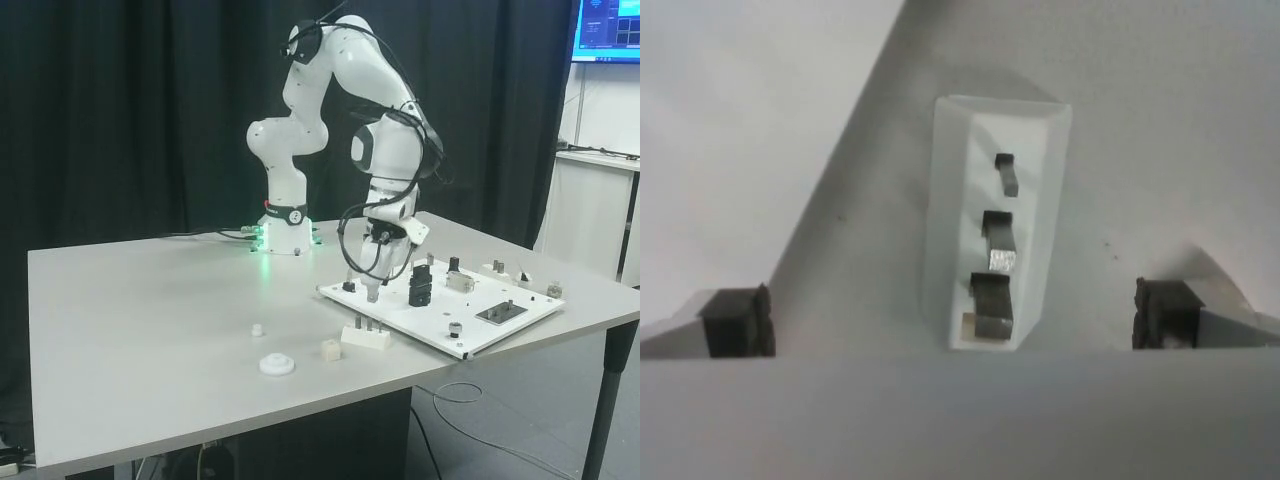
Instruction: Pick square peg 2.
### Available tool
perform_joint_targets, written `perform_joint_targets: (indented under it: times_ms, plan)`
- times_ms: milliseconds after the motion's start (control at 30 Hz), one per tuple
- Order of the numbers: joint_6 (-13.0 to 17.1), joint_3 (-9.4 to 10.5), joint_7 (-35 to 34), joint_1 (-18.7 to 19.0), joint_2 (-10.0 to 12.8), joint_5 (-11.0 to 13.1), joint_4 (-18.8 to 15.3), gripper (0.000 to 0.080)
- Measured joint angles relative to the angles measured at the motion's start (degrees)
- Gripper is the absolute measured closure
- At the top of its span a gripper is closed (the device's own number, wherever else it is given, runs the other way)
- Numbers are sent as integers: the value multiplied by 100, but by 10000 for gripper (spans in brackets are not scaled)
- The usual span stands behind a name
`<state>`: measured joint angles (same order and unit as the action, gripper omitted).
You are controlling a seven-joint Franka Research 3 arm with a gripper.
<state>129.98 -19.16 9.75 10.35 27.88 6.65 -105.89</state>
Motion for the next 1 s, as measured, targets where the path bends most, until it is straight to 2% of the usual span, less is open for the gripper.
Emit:
perform_joint_targets:
  times_ms: [300,1000]
  plan:
    - [149,1,315,-43,204,118,8,3]
    - [567,69,456,-113,586,126,-4,3]
